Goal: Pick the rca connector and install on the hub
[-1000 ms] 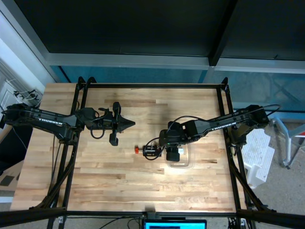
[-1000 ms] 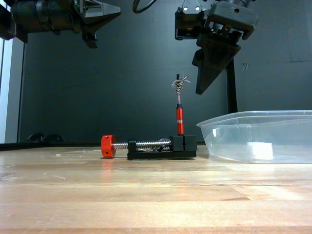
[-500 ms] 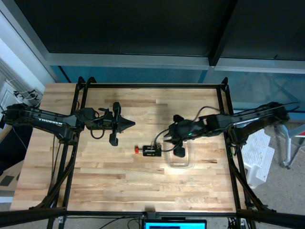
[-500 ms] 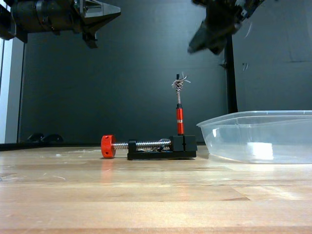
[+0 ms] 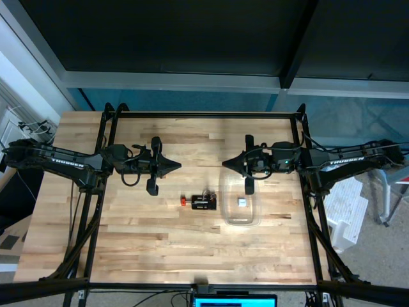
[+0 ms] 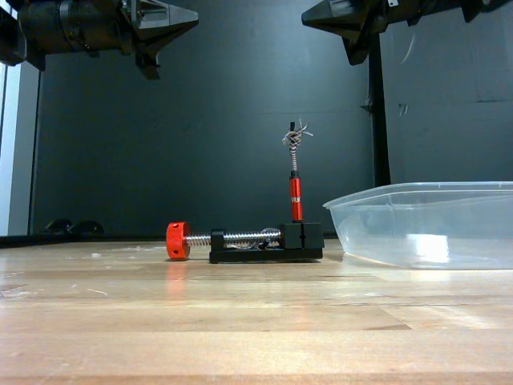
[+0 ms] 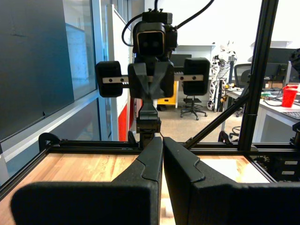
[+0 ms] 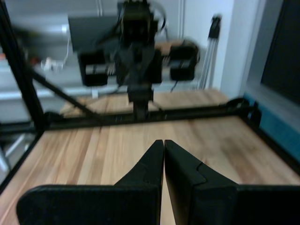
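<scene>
Hanging high over the table (image 5: 160,243), both arms are sitting level and pointing their tips at each other across the middle. The left gripper (image 5: 177,166) is hovering well back and to the left of the hub (image 5: 204,203). Its fingers (image 7: 152,154) are pressing together with nothing between them. The right gripper (image 5: 223,164) is doing the same behind the clear tray (image 5: 241,221): pinched closed, carrying nothing, well above everything.

The hub is lying flat on the wood just left of the tray, and its red knob (image 6: 177,240) is sticking out on the left end. The rca connector (image 6: 294,164) is standing upright on the hub's right end, with a red sleeve low down, a silver coil above it and a frayed bit of wire on top. No claw is touching it. A small white square (image 5: 242,202) is lying inside the tray.

The surface is pale butcher-block planks with a few scuffs, and a black metal frame (image 5: 204,115) is running round the back and sides. Behind it a dark wall is filling the background, with a teal strip below. The left wrist view is looking past the other arm into an office with chairs, desks and a red cup (image 7: 290,95). A lit screen (image 5: 234,300) is peeking in at the near edge.
</scene>
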